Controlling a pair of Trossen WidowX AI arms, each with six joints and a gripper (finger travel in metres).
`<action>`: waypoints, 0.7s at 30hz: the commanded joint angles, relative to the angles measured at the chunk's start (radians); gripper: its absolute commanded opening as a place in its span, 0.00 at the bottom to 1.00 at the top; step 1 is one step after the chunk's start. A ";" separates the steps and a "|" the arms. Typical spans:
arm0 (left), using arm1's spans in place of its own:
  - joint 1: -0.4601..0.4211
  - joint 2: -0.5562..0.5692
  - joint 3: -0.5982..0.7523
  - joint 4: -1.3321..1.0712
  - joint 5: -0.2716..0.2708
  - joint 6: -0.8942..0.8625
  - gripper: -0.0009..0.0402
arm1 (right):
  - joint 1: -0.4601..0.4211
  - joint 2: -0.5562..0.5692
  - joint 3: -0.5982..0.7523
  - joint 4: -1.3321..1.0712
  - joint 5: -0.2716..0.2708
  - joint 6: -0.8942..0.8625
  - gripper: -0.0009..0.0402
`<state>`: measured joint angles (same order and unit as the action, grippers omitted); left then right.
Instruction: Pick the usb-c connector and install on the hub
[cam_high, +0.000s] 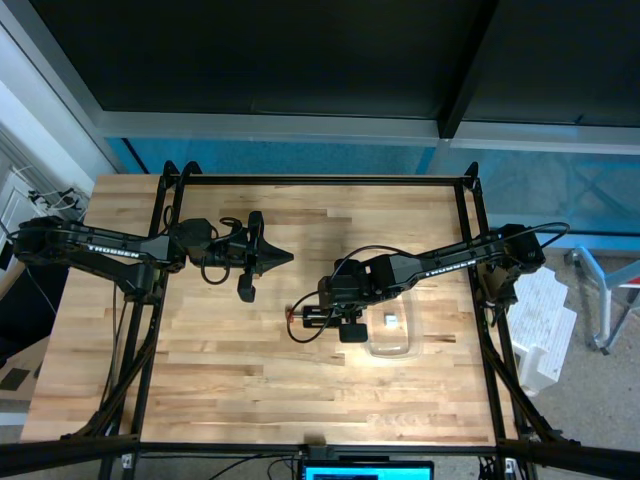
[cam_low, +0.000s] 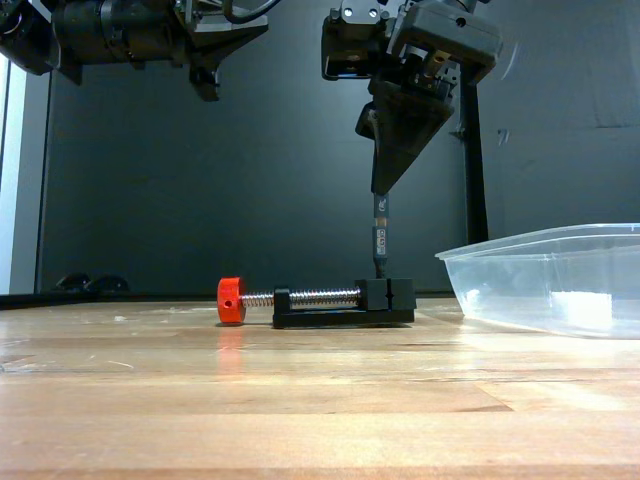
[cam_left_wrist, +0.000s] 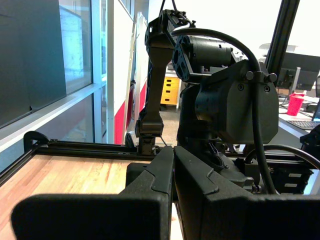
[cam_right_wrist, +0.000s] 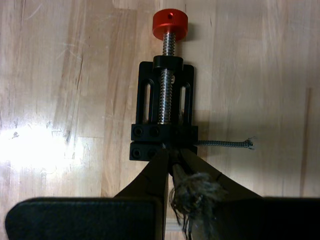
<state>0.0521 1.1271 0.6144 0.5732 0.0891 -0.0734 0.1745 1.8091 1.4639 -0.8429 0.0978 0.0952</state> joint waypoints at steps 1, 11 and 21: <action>0.000 0.000 0.000 0.000 0.000 0.000 0.02 | 0.000 0.000 -0.003 0.001 -0.001 0.000 0.02; 0.000 0.000 0.000 0.000 0.000 0.000 0.02 | 0.000 0.000 -0.003 0.011 -0.001 -0.003 0.02; 0.000 0.000 0.000 0.000 0.000 0.000 0.02 | 0.000 -0.001 -0.012 0.014 -0.001 -0.004 0.02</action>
<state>0.0521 1.1271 0.6144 0.5728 0.0895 -0.0734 0.1745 1.8076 1.4544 -0.8249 0.0975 0.0910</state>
